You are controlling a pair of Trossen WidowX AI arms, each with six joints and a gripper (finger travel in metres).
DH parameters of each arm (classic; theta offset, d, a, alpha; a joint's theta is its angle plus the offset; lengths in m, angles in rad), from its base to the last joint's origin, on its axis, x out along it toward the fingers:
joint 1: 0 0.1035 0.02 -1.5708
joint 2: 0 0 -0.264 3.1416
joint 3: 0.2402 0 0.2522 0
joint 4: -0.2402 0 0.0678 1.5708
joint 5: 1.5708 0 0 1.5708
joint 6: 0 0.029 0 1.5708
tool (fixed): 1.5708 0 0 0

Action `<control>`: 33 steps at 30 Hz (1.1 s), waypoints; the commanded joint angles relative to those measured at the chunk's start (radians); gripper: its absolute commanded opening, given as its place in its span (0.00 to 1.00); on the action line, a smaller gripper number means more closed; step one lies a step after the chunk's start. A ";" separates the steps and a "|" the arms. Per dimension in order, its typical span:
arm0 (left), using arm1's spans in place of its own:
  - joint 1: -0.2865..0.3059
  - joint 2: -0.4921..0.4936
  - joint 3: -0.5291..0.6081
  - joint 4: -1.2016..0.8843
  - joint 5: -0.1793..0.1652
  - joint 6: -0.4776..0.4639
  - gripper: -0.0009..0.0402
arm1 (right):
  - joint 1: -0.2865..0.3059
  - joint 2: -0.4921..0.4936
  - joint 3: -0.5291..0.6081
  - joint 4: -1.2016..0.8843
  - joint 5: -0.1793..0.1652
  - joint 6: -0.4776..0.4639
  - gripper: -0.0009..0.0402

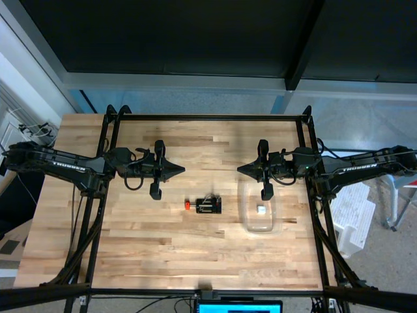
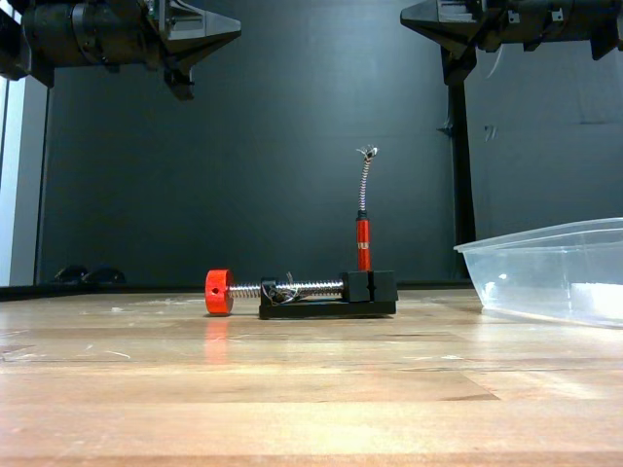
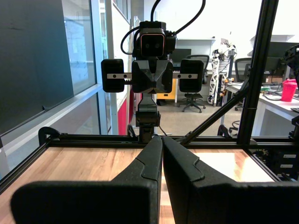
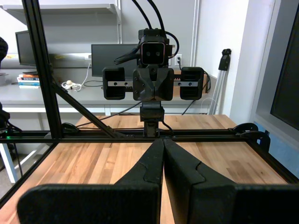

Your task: Pick the RCA connector and install on taskboard

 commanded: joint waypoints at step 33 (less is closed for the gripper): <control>0.000 0.000 0.000 0.000 0.000 0.000 0.02 | 0.000 0.001 0.001 -0.001 0.000 0.001 0.02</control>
